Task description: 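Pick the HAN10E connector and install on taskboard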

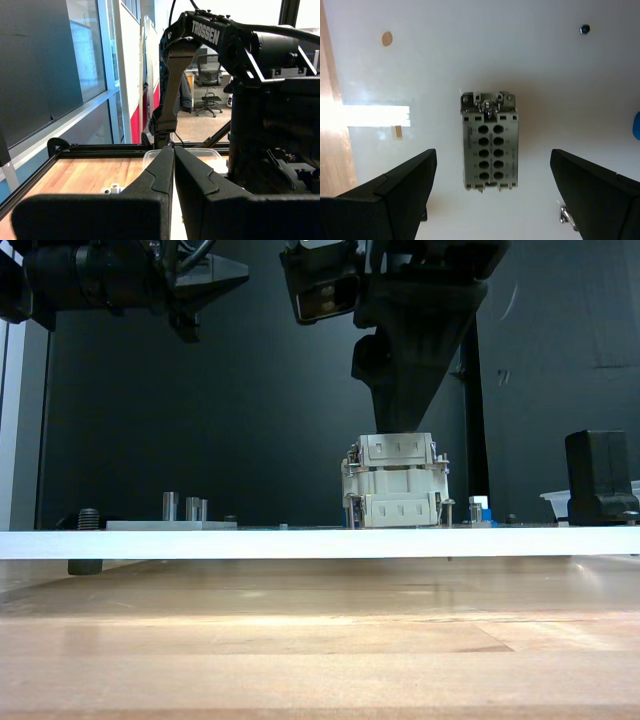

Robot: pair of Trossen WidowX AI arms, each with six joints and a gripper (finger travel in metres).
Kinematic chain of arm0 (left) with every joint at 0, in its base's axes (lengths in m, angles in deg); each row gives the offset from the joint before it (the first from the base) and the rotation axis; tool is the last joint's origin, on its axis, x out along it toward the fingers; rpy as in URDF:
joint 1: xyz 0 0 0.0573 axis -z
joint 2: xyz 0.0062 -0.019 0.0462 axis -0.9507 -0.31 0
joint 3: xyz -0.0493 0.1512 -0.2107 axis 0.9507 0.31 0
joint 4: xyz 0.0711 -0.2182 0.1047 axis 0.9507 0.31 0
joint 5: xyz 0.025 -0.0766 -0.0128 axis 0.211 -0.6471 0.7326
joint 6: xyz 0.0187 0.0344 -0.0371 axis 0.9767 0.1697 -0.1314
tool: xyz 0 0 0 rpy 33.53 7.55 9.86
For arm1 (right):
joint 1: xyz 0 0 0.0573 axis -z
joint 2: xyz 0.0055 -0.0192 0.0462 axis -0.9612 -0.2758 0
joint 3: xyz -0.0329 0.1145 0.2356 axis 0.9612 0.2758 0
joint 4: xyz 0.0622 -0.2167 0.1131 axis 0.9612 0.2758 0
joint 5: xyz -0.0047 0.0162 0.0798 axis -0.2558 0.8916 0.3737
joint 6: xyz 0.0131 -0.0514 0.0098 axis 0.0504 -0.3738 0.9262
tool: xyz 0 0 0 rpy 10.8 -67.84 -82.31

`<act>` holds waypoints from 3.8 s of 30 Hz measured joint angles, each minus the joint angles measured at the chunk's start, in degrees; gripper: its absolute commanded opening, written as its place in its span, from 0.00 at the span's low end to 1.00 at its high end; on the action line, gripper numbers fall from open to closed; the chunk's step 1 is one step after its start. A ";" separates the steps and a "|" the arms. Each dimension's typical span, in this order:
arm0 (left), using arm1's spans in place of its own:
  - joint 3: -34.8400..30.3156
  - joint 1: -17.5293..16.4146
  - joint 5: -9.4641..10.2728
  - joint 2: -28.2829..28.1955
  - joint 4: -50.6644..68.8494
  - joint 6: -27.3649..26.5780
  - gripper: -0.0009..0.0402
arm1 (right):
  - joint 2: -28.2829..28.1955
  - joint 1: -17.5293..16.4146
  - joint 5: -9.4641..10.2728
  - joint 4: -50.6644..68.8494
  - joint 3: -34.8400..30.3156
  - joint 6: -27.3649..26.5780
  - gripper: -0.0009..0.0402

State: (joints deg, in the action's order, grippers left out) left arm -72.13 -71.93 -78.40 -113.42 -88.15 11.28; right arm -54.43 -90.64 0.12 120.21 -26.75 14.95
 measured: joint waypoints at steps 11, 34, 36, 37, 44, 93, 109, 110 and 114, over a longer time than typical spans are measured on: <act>0.00 0.00 0.00 0.00 0.00 0.00 0.02 | 1.75 0.00 -0.35 0.31 -0.04 -0.15 0.81; -0.02 0.00 0.00 0.00 0.00 -0.02 0.02 | 12.26 2.86 -0.44 0.59 3.78 -5.75 0.78; -0.02 0.00 0.00 0.00 0.00 -0.02 0.02 | 13.88 3.82 -0.42 0.50 4.98 -6.08 0.76; 0.00 0.00 0.00 0.00 0.00 0.00 0.02 | 14.73 4.44 -0.44 0.09 5.77 -6.62 0.74; -0.02 0.00 0.00 0.00 0.00 -0.02 0.02 | 22.73 9.05 -0.48 -3.56 12.48 -9.53 0.58; -0.02 0.00 0.00 0.00 0.00 -0.02 0.02 | 63.54 17.44 -0.42 -73.48 61.33 -15.54 0.02; -0.02 0.00 0.00 0.00 0.00 0.00 0.02 | 67.06 17.55 0.24 -80.94 69.09 -13.38 0.02; -0.02 0.00 0.00 0.00 0.00 -0.02 0.02 | 67.04 17.53 0.26 -80.91 69.09 -13.38 0.02; 0.00 0.00 0.00 0.00 0.00 0.00 0.02 | 66.79 17.42 0.74 -82.86 69.42 -13.46 0.02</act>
State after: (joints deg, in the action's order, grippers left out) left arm -72.13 -71.93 -78.40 -113.42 -88.15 11.28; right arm 12.37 -73.22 0.87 37.35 42.66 1.49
